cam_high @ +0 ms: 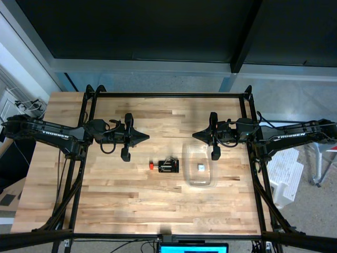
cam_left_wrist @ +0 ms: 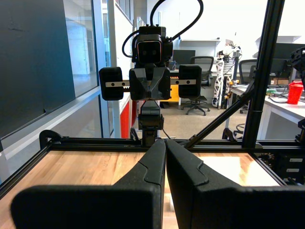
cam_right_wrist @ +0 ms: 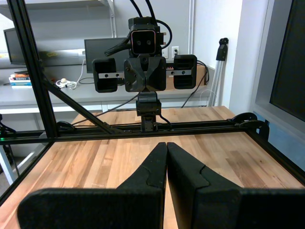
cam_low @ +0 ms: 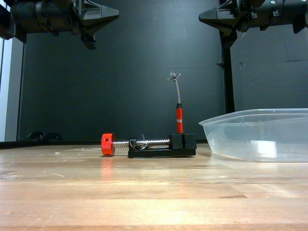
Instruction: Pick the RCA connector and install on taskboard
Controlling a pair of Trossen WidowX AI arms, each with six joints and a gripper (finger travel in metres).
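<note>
Nearest, on the bare table: black vise (cam_low: 161,147), red knob (cam_low: 108,144) at its 9 o'clock. Upright on the vise's stub, long axis vertical: connector (cam_low: 179,120), braided cable (cam_low: 176,91) rising free, nothing gripping it. At 3 o'clock, clear tray (cam_low: 255,134) with only the white block (cam_high: 200,167). Farther back, high: right gripper (cam_high: 196,136), fingers pressed together, empty, connector toward its 7 o'clock, slightly nearer than to left gripper (cam_high: 145,137), likewise closed on nothing. Seemingly installed.
</note>
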